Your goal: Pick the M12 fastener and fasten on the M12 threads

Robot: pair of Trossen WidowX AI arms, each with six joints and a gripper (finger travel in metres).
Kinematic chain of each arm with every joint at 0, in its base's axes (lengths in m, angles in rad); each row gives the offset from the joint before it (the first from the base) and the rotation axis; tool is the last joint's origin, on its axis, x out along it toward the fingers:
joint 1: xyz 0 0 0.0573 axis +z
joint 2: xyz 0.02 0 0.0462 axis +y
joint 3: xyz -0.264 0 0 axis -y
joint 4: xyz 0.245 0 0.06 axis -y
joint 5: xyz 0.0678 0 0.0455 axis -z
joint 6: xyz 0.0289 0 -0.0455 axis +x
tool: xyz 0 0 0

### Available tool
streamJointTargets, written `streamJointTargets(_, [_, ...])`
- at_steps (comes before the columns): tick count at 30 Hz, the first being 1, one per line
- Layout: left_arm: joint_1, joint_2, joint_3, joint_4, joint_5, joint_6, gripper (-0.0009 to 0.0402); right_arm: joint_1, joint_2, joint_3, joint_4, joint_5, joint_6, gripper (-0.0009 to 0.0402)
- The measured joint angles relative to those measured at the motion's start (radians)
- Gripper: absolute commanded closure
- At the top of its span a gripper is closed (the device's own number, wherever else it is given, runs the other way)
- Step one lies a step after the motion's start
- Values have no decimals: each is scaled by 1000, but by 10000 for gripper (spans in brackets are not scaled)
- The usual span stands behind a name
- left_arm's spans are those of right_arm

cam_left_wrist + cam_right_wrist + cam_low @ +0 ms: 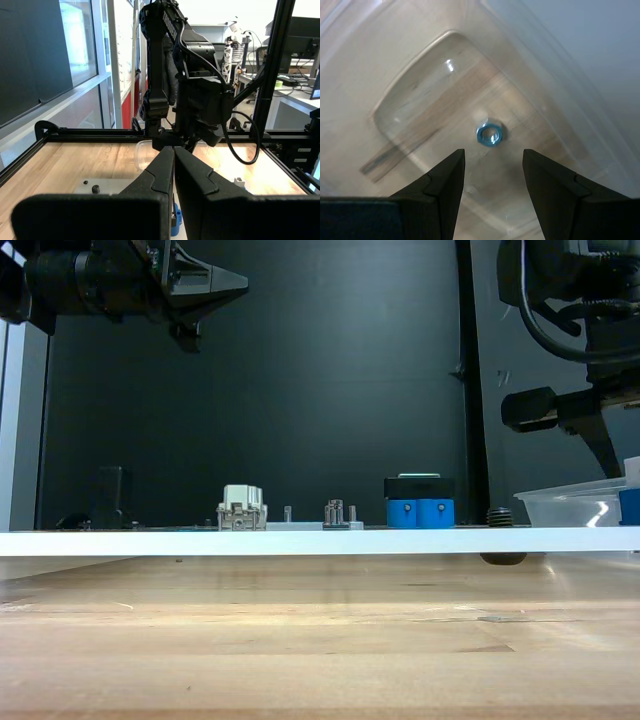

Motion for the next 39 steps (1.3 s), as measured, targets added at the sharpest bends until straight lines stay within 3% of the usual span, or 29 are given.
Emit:
streamJointTargets(15, [0, 0, 0, 0, 0, 0, 393, 2, 50, -39, 90, 0, -5, 203])
streamJointTargets(39, [0, 0, 0, 0, 0, 0, 393, 6, 48, -128, 188, -1, -4, 205])
